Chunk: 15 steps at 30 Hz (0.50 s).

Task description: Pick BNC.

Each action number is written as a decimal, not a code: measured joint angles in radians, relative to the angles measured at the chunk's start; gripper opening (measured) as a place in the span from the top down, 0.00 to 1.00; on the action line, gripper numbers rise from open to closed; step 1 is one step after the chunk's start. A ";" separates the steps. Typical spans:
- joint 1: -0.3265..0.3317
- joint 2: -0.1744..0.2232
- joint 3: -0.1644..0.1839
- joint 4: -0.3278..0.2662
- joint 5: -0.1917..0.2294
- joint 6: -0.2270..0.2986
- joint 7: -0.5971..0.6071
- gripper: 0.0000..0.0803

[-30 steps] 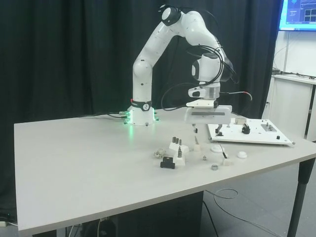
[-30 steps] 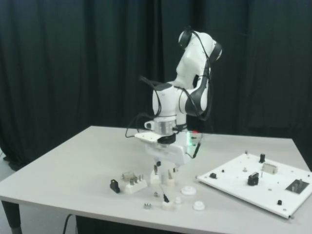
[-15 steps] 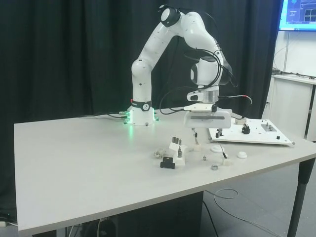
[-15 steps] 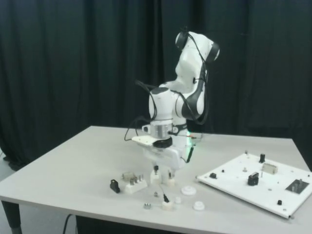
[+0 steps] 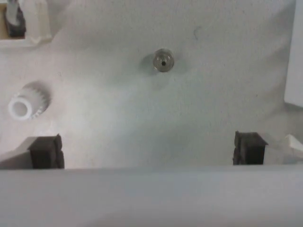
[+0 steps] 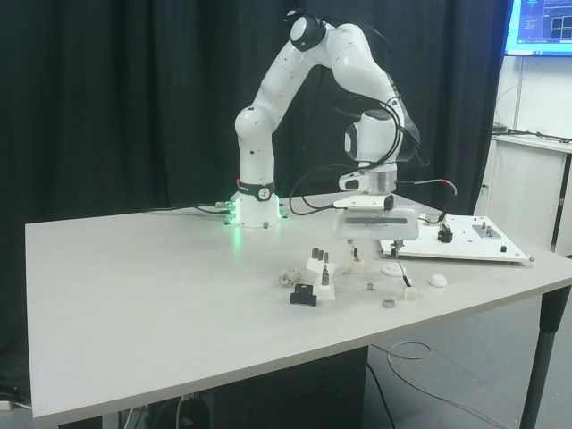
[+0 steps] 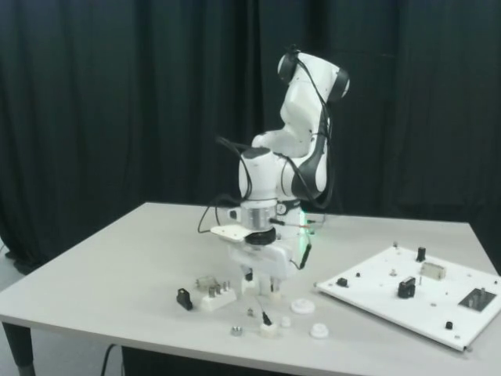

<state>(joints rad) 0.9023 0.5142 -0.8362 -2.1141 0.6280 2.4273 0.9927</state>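
White Franka arm [image 6: 295, 98] is hanging its gripper [image 5: 147, 150] low over the parts cluster on the grey table [image 6: 143, 286]. Fingers [image 5: 46, 152] are standing wide apart, gripping nothing. Small grey metal connector, probably the BNC [image 5: 163, 60], is standing upright on the bare table, ahead of the gap between the fingertips, touching neither. White ribbed cap [image 5: 22, 105] is sitting near one finger. White board [image 7: 415, 290] is lying well apart.
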 joint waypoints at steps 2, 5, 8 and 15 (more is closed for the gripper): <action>-0.010 0.000 0.012 0.002 -0.012 0.003 -0.001 0.00; -0.026 0.000 0.027 0.004 -0.029 0.007 -0.005 0.00; -0.042 0.000 0.044 0.006 -0.044 0.018 -0.005 0.00; -0.091 0.001 0.090 0.008 -0.059 0.046 -0.005 0.00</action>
<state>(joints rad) 0.8117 0.5150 -0.7458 -2.1065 0.5686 2.4733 0.9874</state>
